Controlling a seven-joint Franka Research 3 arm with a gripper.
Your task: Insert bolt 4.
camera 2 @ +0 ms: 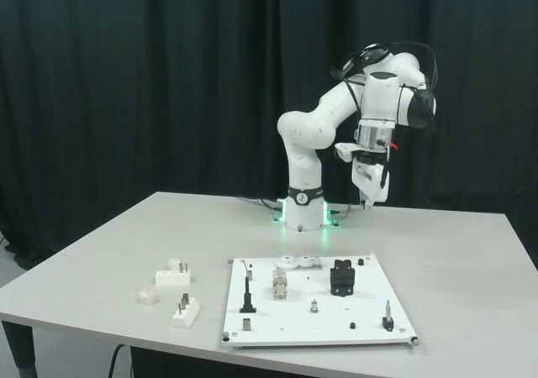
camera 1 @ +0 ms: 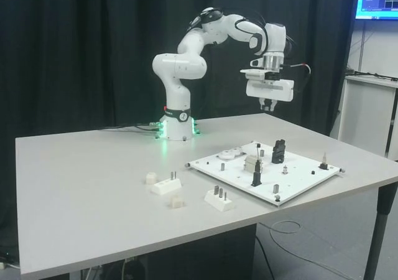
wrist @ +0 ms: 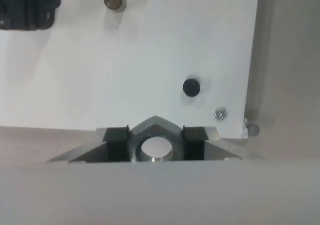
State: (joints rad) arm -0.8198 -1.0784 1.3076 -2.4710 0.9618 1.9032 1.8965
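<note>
White arm (camera 2: 324, 122) rises from its base at the far side of the table, elbow bent high, forearm reaching out, wrist pointing straight down. Gripper (wrist: 156, 144) hangs high above the table, well off any surface. Black finger pads (wrist: 116, 141) sit close together, clamped on a hex-headed bolt (wrist: 156, 146).
</note>
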